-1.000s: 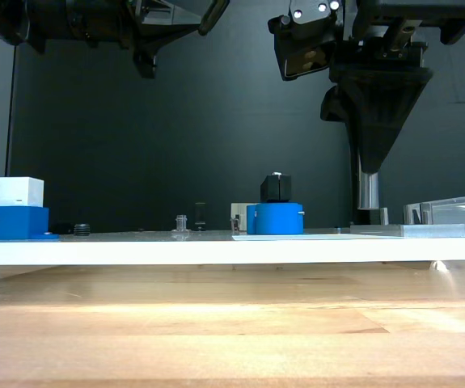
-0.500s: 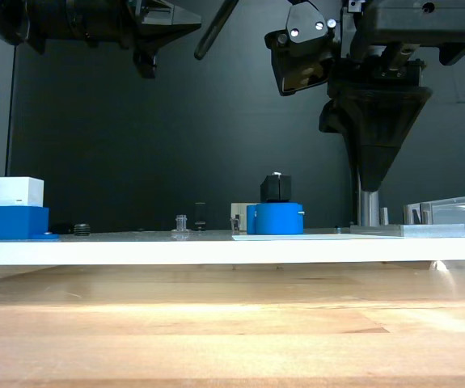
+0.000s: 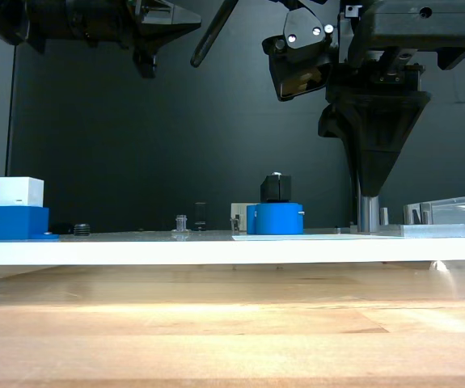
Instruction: Pick the 16mm cylinder and install on the taskboard
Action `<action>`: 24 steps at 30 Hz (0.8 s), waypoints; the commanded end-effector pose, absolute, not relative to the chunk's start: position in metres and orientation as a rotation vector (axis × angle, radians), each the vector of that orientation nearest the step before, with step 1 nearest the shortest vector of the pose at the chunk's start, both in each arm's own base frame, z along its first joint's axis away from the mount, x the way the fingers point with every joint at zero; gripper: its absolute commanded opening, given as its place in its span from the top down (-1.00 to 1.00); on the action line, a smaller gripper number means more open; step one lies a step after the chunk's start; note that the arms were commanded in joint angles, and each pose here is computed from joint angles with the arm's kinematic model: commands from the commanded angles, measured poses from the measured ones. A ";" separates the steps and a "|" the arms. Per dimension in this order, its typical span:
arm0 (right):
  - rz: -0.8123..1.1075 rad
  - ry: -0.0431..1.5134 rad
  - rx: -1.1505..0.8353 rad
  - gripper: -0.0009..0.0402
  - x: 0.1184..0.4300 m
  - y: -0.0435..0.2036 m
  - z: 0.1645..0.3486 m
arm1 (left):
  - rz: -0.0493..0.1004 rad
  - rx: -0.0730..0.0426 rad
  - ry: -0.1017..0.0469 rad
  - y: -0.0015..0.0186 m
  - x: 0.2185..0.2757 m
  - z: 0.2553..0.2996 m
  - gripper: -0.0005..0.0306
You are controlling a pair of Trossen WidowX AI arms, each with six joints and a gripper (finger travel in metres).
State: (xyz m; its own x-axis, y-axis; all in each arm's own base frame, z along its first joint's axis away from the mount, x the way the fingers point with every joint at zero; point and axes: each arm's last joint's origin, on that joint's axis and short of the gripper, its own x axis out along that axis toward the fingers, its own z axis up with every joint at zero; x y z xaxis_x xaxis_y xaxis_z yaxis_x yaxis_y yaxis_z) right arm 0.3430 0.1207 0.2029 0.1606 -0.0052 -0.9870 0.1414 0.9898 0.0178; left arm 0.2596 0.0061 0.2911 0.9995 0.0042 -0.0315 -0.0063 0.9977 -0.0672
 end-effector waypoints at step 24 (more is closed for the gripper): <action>-0.109 1.423 0.109 0.96 0.346 0.122 0.187 | 0.005 -0.067 0.031 0.0062 0.2596 0.2912 0.96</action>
State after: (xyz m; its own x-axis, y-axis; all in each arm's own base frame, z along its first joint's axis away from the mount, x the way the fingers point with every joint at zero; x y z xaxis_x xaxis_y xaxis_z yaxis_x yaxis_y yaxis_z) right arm 0.3454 0.1222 0.1874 0.1403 -0.0118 -0.9900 0.1419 0.9898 0.0083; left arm 0.2595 0.0061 0.2911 0.9995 0.0042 -0.0315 -0.0063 0.9977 -0.0672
